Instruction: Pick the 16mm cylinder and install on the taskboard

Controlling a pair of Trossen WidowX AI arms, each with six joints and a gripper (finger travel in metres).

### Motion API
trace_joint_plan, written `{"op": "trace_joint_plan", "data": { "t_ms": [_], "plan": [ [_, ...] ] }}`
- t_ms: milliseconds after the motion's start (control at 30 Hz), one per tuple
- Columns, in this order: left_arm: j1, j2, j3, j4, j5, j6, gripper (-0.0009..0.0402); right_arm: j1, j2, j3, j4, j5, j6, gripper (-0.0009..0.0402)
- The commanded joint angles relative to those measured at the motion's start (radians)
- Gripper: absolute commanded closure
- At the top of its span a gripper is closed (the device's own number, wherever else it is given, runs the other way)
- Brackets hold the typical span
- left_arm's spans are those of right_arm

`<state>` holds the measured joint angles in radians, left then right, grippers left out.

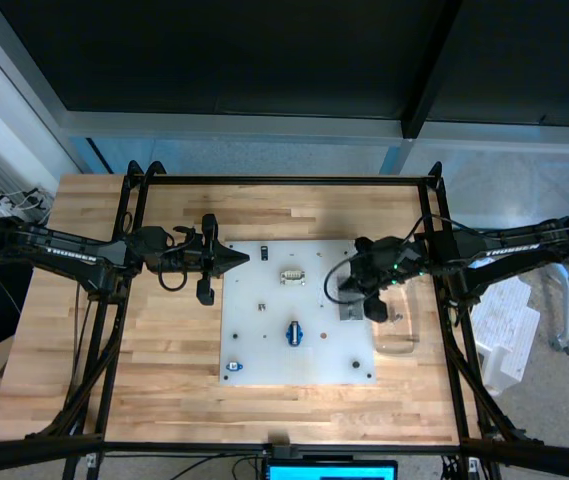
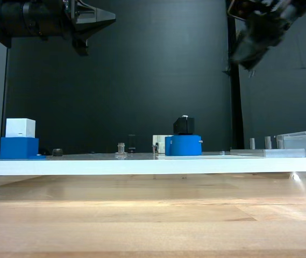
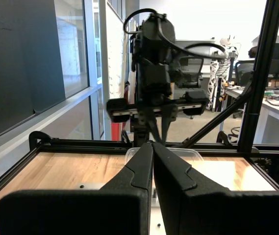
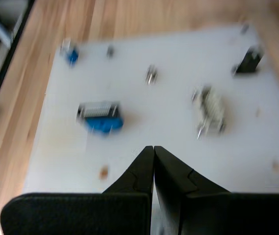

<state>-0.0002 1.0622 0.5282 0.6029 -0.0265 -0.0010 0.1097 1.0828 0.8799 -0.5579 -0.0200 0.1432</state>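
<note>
While both arms hang raised above the wooden table, each pincer is clenched. The left gripper lies level over the 9 o'clock edge of the taskboard, its matte black fingers meeting tip to tip. The right gripper tilts downward over the 3 o'clock side, fingers likewise pressed together, above a grey block.

The taskboard is a flat, smooth white square plate. On it:
- near centre toward 6 o'clock, a blue part with a ribbed grey top
- at 12 o'clock, a metal connector
- at 11 o'clock, a small black piece
- at the 7 o'clock corner, a blue base carrying a white cube

A clear plastic tray sits just beside the 3 o'clock edge.

The 16mm cylinder cannot be singled out with certainty. In the low view, several short, round grey pegs stand upright at the 3 o'clock side near the tray, well below the right gripper. Which of them is the cylinder I cannot tell.
</note>
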Motion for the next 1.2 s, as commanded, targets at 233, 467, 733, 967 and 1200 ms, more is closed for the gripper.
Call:
{"op": "trace_joint_plan", "data": {
  "t_ms": [233, 467, 733, 967, 1200],
  "plan": [
    [0.000, 0.000, 0.000, 0.000, 0.000, 0.000, 0.0393, 0.087, -0.001, 0.043, -0.310, 0.001, 0.041, 0.0393],
    [0.000, 0.000, 0.000, 0.000, 0.000, 0.000, 0.0393, 0.150, -0.001, 0.037, -0.458, 0.044, 0.108, 0.0371],
    [0.000, 0.000, 0.000, 0.000, 0.000, 0.000, 0.0393, 0.227, -0.003, 0.009, -0.560, 0.058, 0.191, 0.0276],
    [0.000, 0.000, 0.000, 0.000, 0.000, 0.000, 0.0393, 0.279, -0.018, -0.057, -0.560, 0.084, 0.240, 0.0190],
    [0.000, 0.000, 0.000, 0.000, 0.000, 0.000, 0.0393, 0.302, -0.036, -0.133, -0.537, 0.107, 0.298, 0.0148]
  ]
}}
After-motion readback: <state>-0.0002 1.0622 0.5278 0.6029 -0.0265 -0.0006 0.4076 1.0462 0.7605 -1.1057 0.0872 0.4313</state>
